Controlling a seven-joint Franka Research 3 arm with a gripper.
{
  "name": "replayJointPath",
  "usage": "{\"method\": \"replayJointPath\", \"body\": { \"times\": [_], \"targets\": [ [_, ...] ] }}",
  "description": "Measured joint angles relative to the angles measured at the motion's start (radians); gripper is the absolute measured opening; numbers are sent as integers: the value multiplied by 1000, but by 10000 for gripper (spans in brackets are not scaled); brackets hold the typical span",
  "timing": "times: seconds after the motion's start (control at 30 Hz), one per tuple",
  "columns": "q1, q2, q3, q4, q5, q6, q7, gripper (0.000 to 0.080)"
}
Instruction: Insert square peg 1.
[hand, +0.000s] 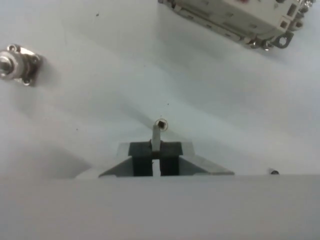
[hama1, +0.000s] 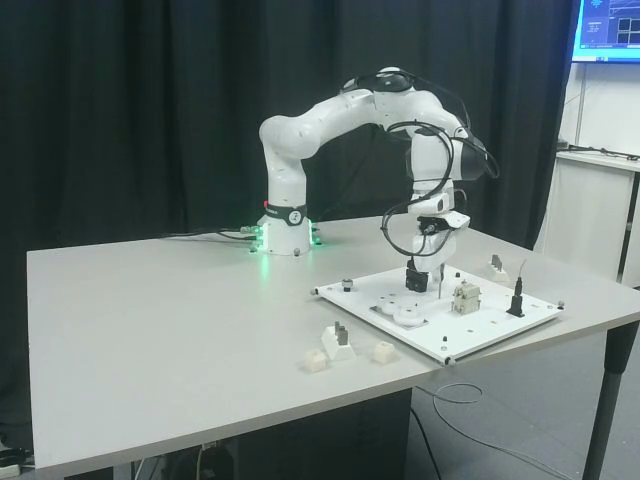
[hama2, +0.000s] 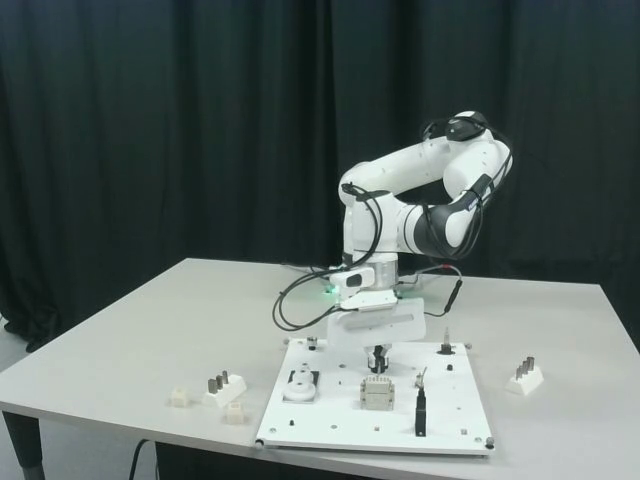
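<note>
The grey worktop (hama1: 150, 320) fills the lower half of both room views, with black curtains behind. The white arm (hama1: 340, 110) rises from its base at the middle of the first room view, where green lights glow, and bends down over the white board (hama2: 330, 415) lying at the lower right of that view and lower centre of the second room view.

On the board sit a white round part (hama2: 298, 386), a boxy connector (hama2: 375, 393) at its middle and a black upright piece (hama2: 420, 412) toward its right side. Off the board, a small white holder with pegs (hama2: 222, 387) stands at the lower left of the second room view, and another (hama2: 523, 374) at the right.

The claw (hand: 156, 162) hangs just above the board near the connector (hand: 235, 20). Its black fingers (hand: 141, 159) are closed on the peg (hand: 157, 135), a thin square rod whose tip shows at the centre of the wrist view, over bare white board. A metal fitting (hand: 17, 64) lies at that view's upper left.
</note>
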Motion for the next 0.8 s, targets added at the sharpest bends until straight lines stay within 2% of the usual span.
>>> {"method": "replayJointPath", "body": {
  "times": [0.8],
  "targets": [
    [-1,0,0,1,0,1,188,28]
  ]
}}
